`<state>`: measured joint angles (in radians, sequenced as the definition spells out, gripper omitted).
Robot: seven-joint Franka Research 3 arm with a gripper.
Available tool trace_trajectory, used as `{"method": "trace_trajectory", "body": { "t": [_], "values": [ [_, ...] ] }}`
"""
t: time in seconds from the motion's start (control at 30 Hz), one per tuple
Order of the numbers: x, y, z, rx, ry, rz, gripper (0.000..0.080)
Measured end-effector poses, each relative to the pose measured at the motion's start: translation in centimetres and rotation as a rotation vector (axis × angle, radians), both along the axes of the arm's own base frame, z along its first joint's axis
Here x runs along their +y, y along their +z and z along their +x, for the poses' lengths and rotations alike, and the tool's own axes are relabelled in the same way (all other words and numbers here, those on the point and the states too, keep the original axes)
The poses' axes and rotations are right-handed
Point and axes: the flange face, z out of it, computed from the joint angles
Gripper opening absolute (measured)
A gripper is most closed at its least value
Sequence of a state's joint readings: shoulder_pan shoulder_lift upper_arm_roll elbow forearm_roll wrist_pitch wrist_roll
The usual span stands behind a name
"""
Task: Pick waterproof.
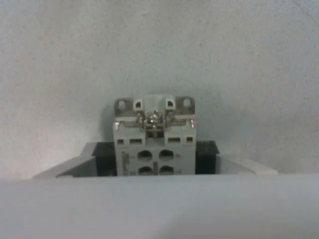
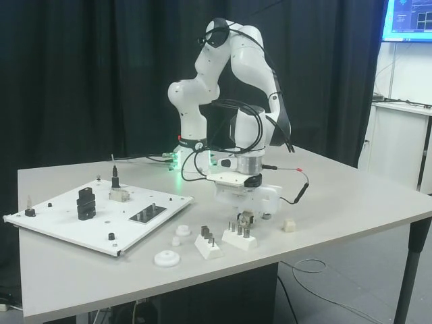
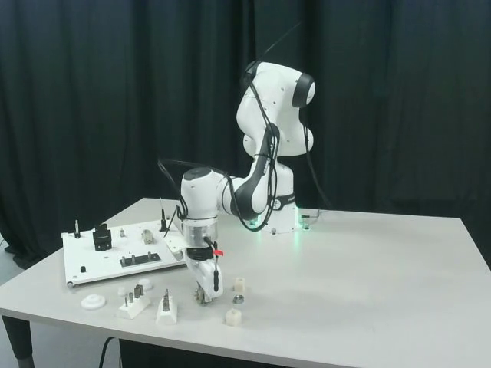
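- Arm [image 3: 265, 180]: gripper [image 2: 244, 217] sits low over table [image 2: 351, 196], clamped on the waterproof connector [image 1: 154, 142] (wrist view shows it betw. the black pads).
- Risk: you lift fast, the hard moulded block w/ metal bracket can slip on its smooth faces.
- Nearby white fixture block [image 2: 241, 236] w/ pins: a low swing clips it.

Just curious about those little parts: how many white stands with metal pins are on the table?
2. One white stand sits next to the gripper, which holds a connector; the other is beside it, toward the white board. Others may hide behind the arm.
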<state>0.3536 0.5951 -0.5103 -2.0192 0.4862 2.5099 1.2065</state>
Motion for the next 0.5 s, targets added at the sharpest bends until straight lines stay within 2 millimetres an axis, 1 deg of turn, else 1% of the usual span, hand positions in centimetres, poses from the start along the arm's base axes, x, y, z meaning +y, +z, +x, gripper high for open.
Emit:
{"method": "trace_trajectory", "body": {
  "t": [0.23,0.5],
  "values": [
    [0.1,0.2,0.3,-0.006,0.002,0.002,0.0316],
    [0.3,1.3,0.8,-0.026,0.007,0.007,0.0316]
  ]
}}
